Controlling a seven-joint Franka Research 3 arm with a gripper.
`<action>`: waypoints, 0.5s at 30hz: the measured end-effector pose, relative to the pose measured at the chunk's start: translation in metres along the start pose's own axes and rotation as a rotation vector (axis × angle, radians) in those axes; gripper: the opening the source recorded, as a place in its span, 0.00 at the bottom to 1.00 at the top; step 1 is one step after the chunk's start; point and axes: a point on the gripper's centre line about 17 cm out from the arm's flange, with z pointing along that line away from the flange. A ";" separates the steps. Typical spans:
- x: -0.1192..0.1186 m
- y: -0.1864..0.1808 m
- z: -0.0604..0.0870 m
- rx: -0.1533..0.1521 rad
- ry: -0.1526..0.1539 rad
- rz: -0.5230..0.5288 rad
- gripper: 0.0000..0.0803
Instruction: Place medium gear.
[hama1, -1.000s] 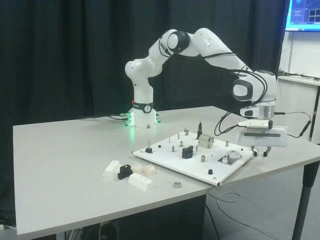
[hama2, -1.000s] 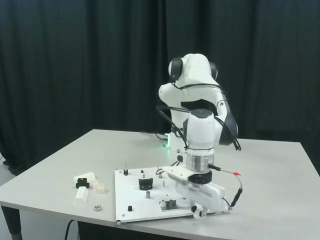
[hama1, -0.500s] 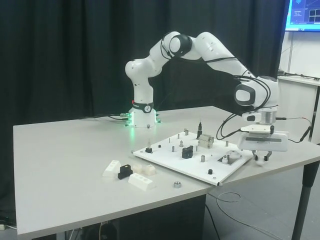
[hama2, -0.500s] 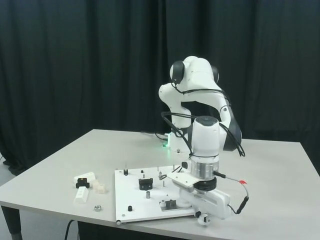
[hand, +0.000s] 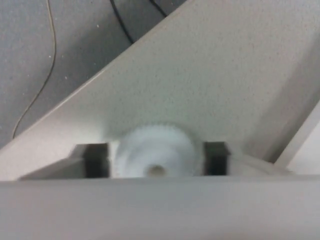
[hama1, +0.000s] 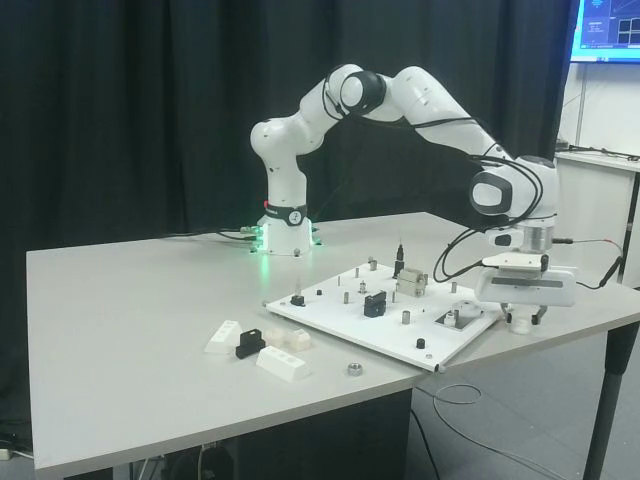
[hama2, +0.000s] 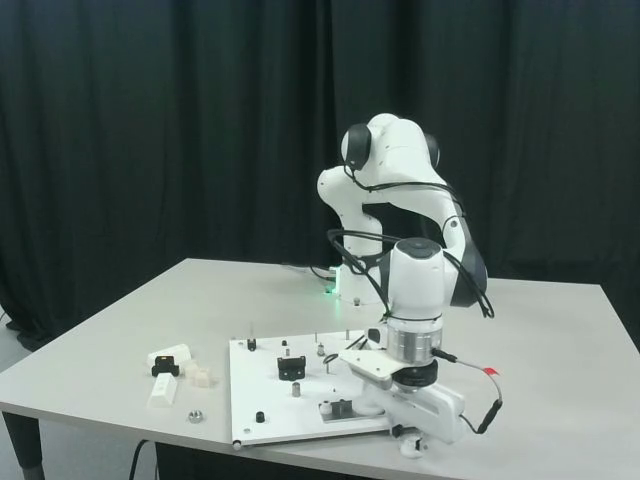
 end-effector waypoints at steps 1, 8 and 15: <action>0.001 0.000 0.000 0.000 0.001 0.000 0.35; 0.010 -0.001 -0.009 0.001 0.013 0.008 0.71; 0.024 0.006 -0.034 -0.033 0.009 0.019 0.92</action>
